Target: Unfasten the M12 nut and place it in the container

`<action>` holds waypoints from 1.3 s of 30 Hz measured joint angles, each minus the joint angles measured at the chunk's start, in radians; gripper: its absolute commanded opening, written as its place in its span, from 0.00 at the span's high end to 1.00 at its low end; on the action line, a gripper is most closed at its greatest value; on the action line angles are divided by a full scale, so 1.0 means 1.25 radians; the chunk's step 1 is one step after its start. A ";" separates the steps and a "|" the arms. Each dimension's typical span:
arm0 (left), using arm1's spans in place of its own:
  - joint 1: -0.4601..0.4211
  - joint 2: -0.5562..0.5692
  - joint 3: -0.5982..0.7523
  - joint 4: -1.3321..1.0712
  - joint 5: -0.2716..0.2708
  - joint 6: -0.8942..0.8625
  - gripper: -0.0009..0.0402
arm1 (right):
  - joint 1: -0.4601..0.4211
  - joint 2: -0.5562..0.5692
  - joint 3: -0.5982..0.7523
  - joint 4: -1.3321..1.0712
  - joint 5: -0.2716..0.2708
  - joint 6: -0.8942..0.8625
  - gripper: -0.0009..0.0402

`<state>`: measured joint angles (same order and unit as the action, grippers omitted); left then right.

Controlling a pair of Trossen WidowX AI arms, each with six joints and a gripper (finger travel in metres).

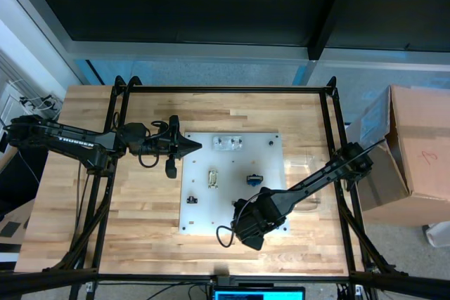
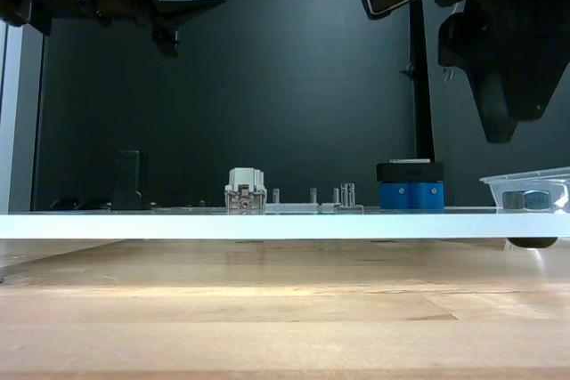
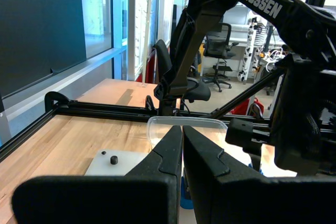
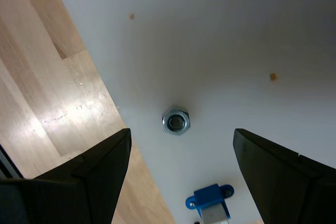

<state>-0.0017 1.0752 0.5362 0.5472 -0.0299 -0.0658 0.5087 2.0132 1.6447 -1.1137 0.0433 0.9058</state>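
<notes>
The small silver M12 nut [image 4: 176,121] sits on its stud on the white board [image 4: 220,51], seen from straight above with the stud's dark end in its bore. In the low view the nut [image 2: 525,199] stands low on the board, in front of the clear container [image 2: 534,179]. My right gripper [image 4: 181,132] hangs above the nut, open, with one finger [image 4: 100,166] on each side and well clear of it. In the high view the right gripper [image 1: 259,217] hides the nut. My left gripper [image 1: 197,146] is shut and empty, held high over the board's left edge.
The clear container [image 1: 307,173] lies off the board's right edge, partly under the right arm. A blue block [image 1: 254,180] and a white connector [image 1: 211,179] stand mid-board. A cardboard box [image 1: 415,152] sits beyond the table's right side.
</notes>
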 measured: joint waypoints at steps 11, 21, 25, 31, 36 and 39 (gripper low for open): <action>0.000 0.000 0.000 0.000 0.000 0.000 0.98 | 0.002 0.045 -0.001 0.031 -0.016 -0.095 0.33; 0.000 0.000 0.000 0.000 0.000 0.000 0.98 | 0.002 0.047 -0.031 0.060 -0.014 -0.110 0.48; 0.000 0.000 0.000 0.000 0.000 0.000 0.98 | 0.002 0.047 -0.041 0.067 -0.015 -0.110 0.56; 0.000 0.000 0.000 0.000 0.000 0.000 0.98 | 0.002 0.047 -0.043 0.067 -0.015 -0.111 0.72; 0.000 0.000 0.000 0.000 0.000 0.000 0.98 | 0.002 0.047 -0.043 0.067 -0.015 -0.143 0.86; 0.000 0.000 0.000 0.000 0.000 0.000 0.98 | 0.002 0.047 -0.043 0.068 -0.017 -0.170 0.94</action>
<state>-0.0017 1.0752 0.5358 0.5472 -0.0303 -0.0654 0.5110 2.0716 1.5913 -1.0283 0.0223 0.6933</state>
